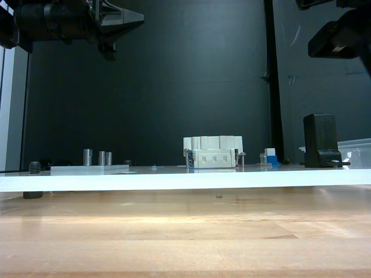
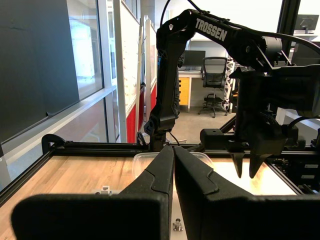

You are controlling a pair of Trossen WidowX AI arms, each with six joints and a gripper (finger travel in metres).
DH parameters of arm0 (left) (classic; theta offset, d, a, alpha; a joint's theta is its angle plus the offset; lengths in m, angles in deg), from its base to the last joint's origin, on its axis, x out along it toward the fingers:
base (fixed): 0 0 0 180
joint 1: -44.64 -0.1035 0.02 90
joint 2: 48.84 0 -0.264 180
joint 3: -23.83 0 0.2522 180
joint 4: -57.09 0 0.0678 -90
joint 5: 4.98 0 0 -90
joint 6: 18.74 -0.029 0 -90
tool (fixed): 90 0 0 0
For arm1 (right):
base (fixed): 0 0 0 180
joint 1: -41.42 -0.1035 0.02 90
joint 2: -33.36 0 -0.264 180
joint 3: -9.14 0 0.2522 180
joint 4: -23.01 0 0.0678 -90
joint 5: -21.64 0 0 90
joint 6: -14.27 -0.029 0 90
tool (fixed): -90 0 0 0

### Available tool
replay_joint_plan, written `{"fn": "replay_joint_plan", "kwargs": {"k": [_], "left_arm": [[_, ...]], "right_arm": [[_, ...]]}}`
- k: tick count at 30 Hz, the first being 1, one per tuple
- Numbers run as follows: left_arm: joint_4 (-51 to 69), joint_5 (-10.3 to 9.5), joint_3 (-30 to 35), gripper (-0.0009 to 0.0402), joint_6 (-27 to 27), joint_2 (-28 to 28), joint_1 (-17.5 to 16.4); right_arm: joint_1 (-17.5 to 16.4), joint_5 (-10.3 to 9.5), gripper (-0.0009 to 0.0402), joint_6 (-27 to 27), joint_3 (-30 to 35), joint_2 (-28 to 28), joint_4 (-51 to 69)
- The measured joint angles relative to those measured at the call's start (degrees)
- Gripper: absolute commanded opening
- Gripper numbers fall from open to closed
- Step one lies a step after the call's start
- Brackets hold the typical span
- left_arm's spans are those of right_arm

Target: Pick the 16mm bar from the taskboard and place it in the container

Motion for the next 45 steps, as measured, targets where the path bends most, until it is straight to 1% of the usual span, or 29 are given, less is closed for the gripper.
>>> {"fn": "replay_joint_plan", "kwargs": {"k": [5,9,19,25,29,33,40,45], "left_arm": [[0.0,0.0,0.0,0.0,0.0,0.0,0.0],[0.0,0.0,0.0,0.0,0.0,0.0,0.0],[0.0,-0.02,0.0,0.0,0.0,0.0,0.0],[0.0,-0.02,0.0,0.0,0.0,0.0,0.0],[0.0,0.0,0.0,0.0,0.0,0.0,0.0],[0.0,0.0,0.0,0.0,0.0,0.0,0.0],[0.0,0.0,0.0,0.0,0.0,0.0,0.0],[0.0,0.0,0.0,0.0,0.0,0.0,0.0]], "right_arm": [[-0.1,1.25,0.021,-0.4,-0.4,0.0,-0.8],[-0.3,1.38,0.0229,-0.7,-1.5,0.1,-1.3],[-0.7,1.4,0.0227,-0.9,-4.9,0.1,-5.2],[-1.3,1.44,0.0227,-0.6,-5.1,2.1,-5.9],[-1.5,1.86,0.0227,-0.5,-5.1,2.8,-6.5],[-1.7,2.84,0.0227,-0.4,-5.1,3.5,-6.8],[-1.9,2.91,0.0227,-0.1,-5.2,3.9,-7.3],[-2.0,2.93,0.0227,0.0,-6.4,3.9,-8.7]]}}
